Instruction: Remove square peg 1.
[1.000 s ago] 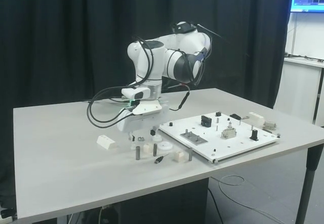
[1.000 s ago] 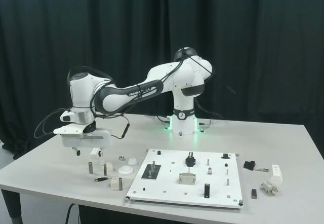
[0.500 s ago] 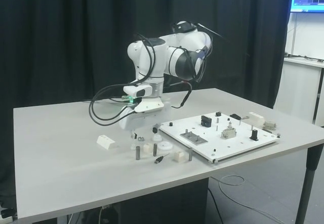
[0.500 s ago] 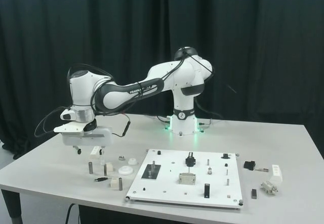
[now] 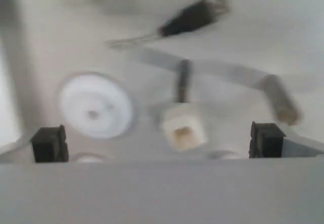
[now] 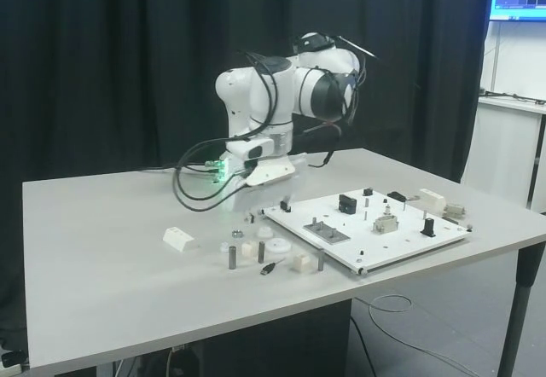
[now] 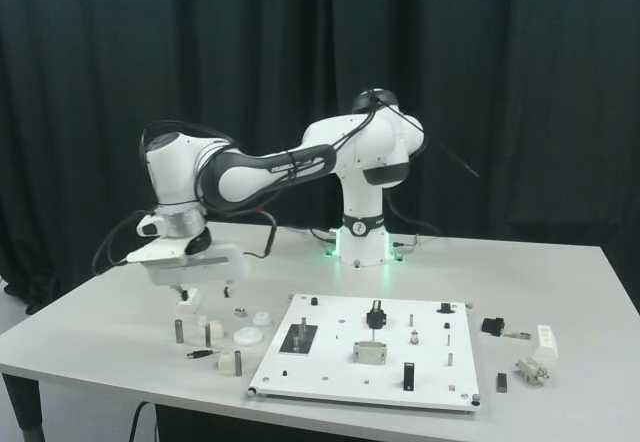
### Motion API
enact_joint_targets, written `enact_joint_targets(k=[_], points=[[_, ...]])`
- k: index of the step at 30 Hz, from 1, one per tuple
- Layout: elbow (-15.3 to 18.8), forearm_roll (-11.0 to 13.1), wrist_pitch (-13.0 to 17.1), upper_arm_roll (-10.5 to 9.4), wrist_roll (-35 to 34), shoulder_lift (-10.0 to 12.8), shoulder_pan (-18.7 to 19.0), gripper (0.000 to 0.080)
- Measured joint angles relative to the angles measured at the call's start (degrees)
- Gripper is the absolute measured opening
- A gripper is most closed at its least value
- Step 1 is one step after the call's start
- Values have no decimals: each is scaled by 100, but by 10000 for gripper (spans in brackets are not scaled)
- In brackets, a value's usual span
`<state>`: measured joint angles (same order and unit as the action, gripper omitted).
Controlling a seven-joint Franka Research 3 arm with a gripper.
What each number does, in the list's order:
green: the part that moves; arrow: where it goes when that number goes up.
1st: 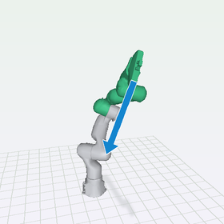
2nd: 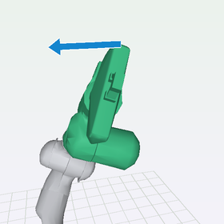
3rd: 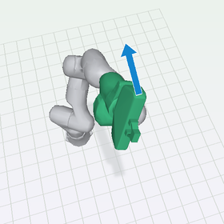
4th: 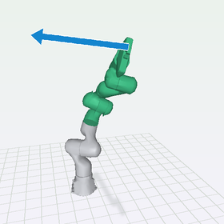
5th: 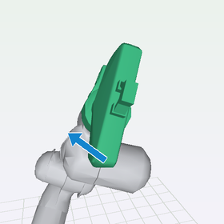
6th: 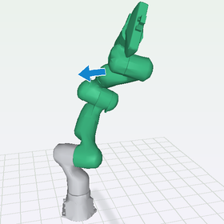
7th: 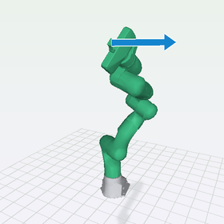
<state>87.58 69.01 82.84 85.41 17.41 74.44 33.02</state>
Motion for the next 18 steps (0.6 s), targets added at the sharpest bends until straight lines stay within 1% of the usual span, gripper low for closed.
enact_joint_targets(k=[5, 9, 13, 18], points=[[15, 81, -471, 70, -327, -8, 256, 800], [75, 130, -726, 107, -601, -11, 533, 800], [193, 149, -872, 122, -885, -30, 878, 800], [451, 151, -915, 134, -1227, -85, 1395, 800]])
